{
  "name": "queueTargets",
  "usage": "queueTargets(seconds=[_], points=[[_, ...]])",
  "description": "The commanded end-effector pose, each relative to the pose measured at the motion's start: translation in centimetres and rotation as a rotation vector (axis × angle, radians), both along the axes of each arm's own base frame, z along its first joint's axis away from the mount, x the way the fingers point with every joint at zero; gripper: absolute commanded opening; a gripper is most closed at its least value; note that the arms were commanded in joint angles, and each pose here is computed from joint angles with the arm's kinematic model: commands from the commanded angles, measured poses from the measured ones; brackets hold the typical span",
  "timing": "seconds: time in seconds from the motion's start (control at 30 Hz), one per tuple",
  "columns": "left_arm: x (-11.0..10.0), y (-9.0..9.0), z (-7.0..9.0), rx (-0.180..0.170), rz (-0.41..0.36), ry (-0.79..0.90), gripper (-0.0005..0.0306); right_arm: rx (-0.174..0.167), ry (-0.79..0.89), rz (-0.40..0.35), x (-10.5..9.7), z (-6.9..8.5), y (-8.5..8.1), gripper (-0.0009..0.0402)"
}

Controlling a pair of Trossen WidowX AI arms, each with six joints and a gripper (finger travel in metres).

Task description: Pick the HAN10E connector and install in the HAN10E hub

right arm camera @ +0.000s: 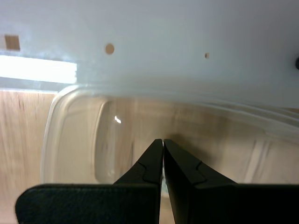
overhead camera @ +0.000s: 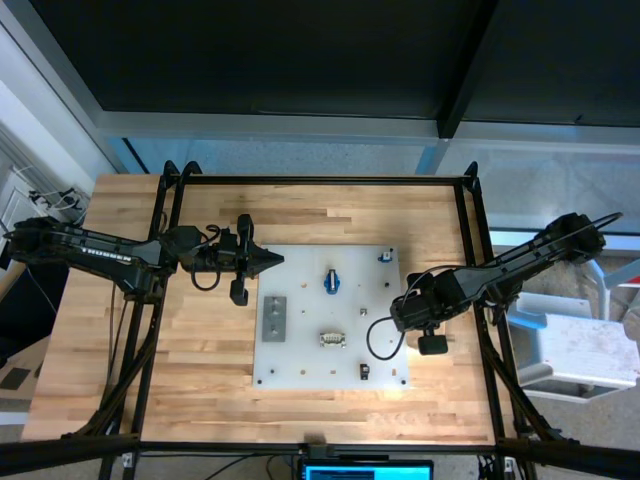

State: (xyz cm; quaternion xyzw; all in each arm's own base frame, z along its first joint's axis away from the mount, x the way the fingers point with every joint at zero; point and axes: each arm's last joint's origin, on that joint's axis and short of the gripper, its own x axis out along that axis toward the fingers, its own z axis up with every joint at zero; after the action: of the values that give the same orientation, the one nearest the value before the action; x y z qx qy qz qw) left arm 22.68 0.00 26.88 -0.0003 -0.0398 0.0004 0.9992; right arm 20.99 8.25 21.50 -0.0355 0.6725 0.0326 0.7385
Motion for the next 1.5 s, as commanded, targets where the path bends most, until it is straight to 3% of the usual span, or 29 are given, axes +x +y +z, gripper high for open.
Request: queueTargets(seconds=[0.03, 0.2, 0.4, 0.5, 0.8, 1.13, 1.5], points=[[0.0, 0.0, 0.0, 0.000, 0.000, 0.000, 0.0000, -0.010, 0.011, 0.078, 0.0, 0.3, 0.0, 0.0002], [0.0, 0.0, 0.0, 0.000, 0.000, 0.000, 0.0000, -0.019, 0.037, 0.205, -0.2, 0.5, 0.0, 0.0002], [0.0, 0.0, 0.0, 0.000, 0.000, 0.000, 0.0000, -0.038, 0.049, 0.501, -0.7, 0.8, 0.1, 0.0002], [0.0, 0.0, 0.0, 0.000, 0.000, 0.000, 0.0000, -0.023, 0.054, 0.636, -0.9, 0.9, 0.2, 0.0002], [0.0, 0.0, 0.0, 0.000, 0.000, 0.000, 0.0000, -0.031, 0.066, 0.718, -1.4, 1.2, 0.1, 0.0002], [0.0, 0.0, 0.0, 0.000, 0.000, 0.000, 0.0000, -0.032, 0.043, 0.752, -1.9, 1.5, 0.0, 0.0005], [0.0, 0.0, 0.0, 0.000, 0.000, 0.000, 0.0000, -0.038, 0.033, 0.818, -3.8, 0.9, -0.9, 0.0096]])
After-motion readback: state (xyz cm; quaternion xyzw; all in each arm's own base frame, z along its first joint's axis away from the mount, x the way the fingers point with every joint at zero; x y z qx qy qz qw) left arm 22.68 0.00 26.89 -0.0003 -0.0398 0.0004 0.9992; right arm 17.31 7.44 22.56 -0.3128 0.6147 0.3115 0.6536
